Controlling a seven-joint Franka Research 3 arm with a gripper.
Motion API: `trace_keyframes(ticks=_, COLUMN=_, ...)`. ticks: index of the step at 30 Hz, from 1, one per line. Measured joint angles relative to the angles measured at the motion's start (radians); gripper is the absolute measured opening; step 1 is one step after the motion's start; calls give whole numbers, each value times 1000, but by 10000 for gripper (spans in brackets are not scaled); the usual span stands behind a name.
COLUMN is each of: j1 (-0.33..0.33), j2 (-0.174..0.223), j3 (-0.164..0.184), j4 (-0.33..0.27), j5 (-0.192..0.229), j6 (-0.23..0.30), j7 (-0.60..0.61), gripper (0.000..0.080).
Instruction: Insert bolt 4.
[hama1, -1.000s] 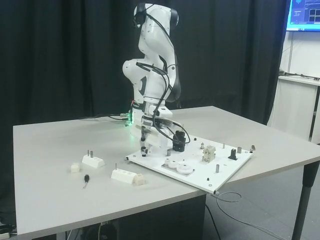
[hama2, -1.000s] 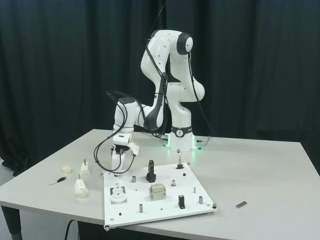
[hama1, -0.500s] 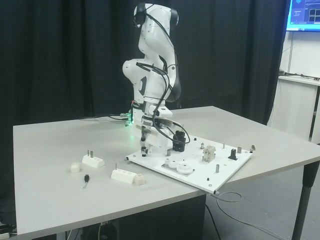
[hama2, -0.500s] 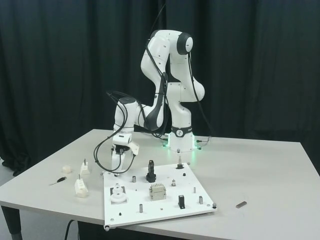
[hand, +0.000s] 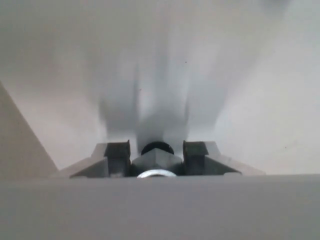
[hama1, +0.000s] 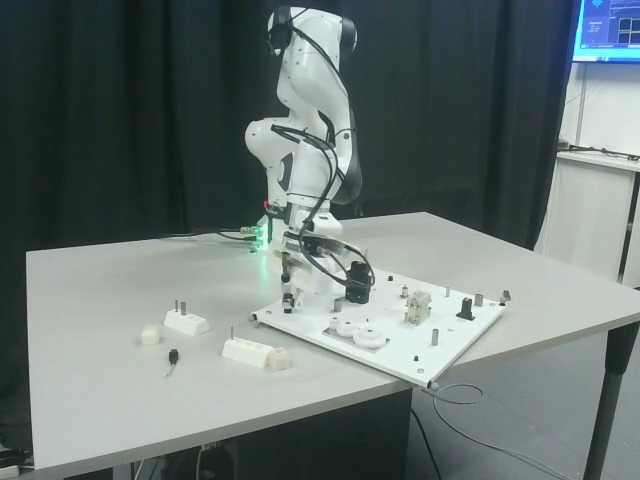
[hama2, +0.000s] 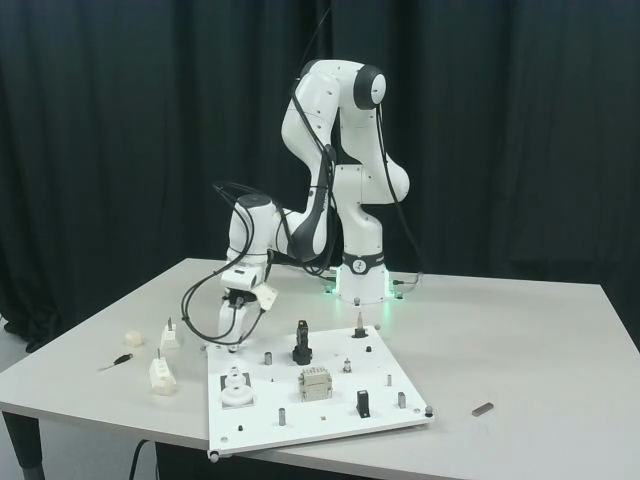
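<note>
In the wrist view my gripper (hand: 156, 151) is shut on a short dark bolt (hand: 156, 161) with a metal ring at its near end. Both grey fingers (hand: 118, 156) press its sides, close above a white surface. In the room views the gripper (hama1: 288, 296) (hama2: 232, 336) points straight down at the corner of the white assembly board (hama1: 455, 335) (hama2: 325, 412) nearest the white blocks. The bolt itself is too small to make out there, and I cannot tell if its tip touches the board.
The board carries a black fixture (hama1: 357, 280) (hama2: 301, 346), white gears (hama1: 358, 333) (hama2: 235, 390), a connector block (hama1: 417, 305) (hama2: 315, 383) and several pegs. Beside it on the table lie two white blocks (hama1: 187, 322) (hama1: 255, 353), a small cube (hama1: 149, 336) and a black tool (hama1: 173, 356). A small grey piece (hama2: 483, 408) lies apart.
The hand has turned about its upright axis and the cable loop has swung with it. The gripper stays over the same board corner.
</note>
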Motion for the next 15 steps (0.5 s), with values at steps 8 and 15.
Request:
trace_keyframes(ticks=8, j1=0, j2=0, j3=1, j4=0, j5=18, j6=1, j7=79, gripper=223)
trace_keyframes(ticks=15, j1=0, j2=1, j3=2, j4=4, j5=51, j6=-8, j7=182, gripper=223)
